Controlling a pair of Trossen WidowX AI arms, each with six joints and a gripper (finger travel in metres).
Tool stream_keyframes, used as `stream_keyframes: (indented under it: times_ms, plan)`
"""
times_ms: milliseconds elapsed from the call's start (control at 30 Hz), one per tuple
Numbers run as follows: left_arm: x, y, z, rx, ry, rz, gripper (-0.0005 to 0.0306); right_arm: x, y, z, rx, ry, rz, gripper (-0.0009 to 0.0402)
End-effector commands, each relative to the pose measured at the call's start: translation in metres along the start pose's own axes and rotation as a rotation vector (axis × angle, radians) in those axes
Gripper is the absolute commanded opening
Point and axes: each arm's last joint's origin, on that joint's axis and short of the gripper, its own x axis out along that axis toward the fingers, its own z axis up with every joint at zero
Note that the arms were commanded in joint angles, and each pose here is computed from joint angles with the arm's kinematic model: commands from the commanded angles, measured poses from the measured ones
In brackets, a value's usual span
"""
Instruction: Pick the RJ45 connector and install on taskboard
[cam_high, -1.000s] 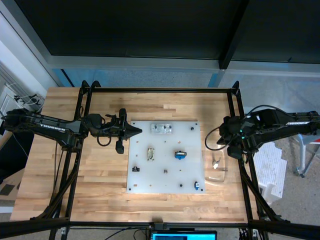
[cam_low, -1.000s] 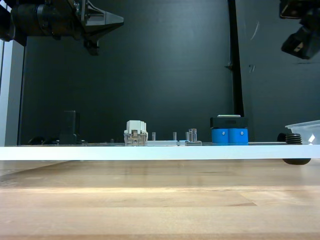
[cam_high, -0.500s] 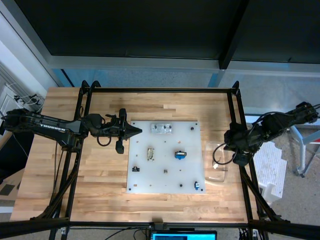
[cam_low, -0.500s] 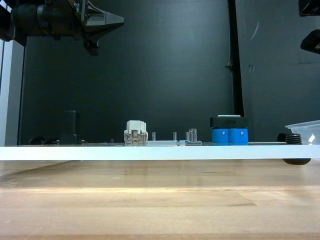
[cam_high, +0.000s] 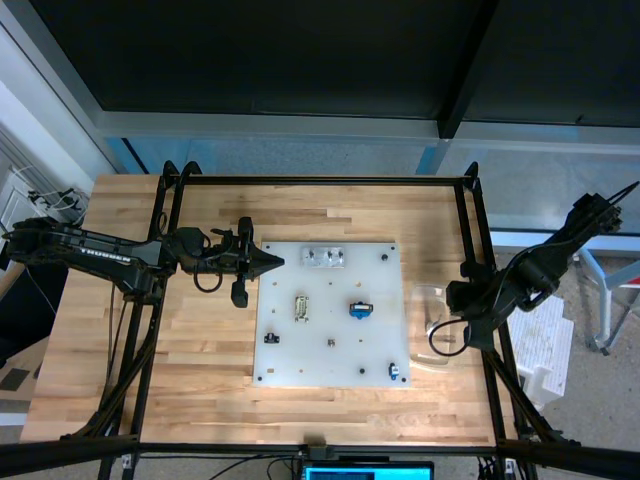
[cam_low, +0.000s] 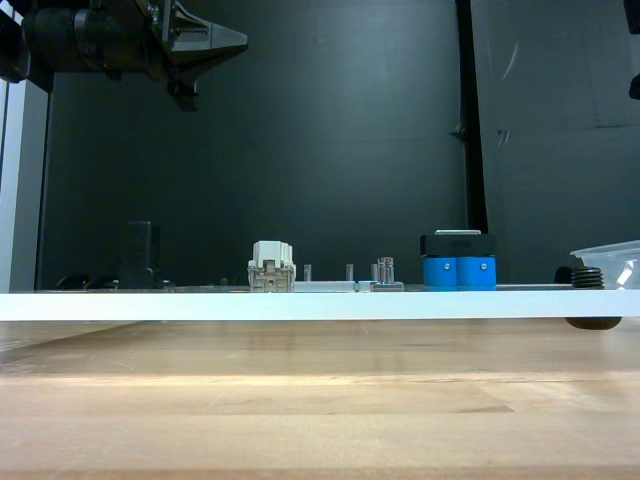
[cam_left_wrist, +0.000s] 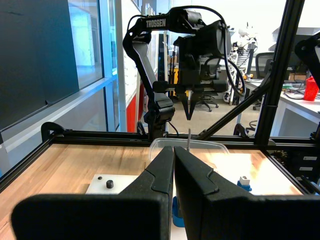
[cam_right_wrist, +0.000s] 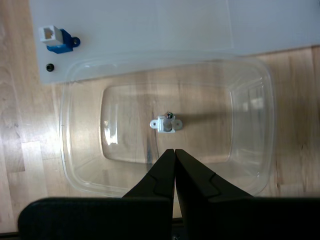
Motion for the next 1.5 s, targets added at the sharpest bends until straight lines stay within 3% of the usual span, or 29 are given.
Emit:
stream_keyframes:
  times_ms: [33, 200, 467, 633, 767, 1000, 1500]
  plan:
    - [0.0, 0.0, 0.0, 0.0, 0.0, 0.0, 0.0, 0.002, 0.005, -0.002, 0.021, -0.002, -0.013, 0.0]
    - [0.0, 0.0, 0.0, 0.0, 0.0, 0.0, 0.0, 0.007, 0.01, -0.006, 0.02, 0.014, -0.023, 0.0019]
    - [0.0, 0.0, 0.0, 0.0, 0.001, 0.0, 0.0, 0.025, 0.011, -0.01, 0.037, 0.003, -0.036, 0.0139]
    - [0.0, 0.0, 0.0, 0.0, 0.001, 0.0, 0.0, 0.036, 0.012, -0.013, 0.027, -0.005, -0.037, 0.0183]
    - [0.0, 0.0, 0.0, 0.0, 0.001, 0.0, 0.0, 0.042, 0.011, -0.015, 0.026, -0.01, -0.037, 0.0195]
    - [0.0, 0.0, 0.0, 0.0, 0.0, 0.0, 0.0, 0.046, 0.009, -0.015, 0.002, -0.041, -0.079, 0.0205]
    - [0.0, 0.0, 0.0, 0.0, 0.0, 0.0, 0.0, 0.063, 0.005, -0.017, 0.01, -0.041, -0.077, 0.0224]
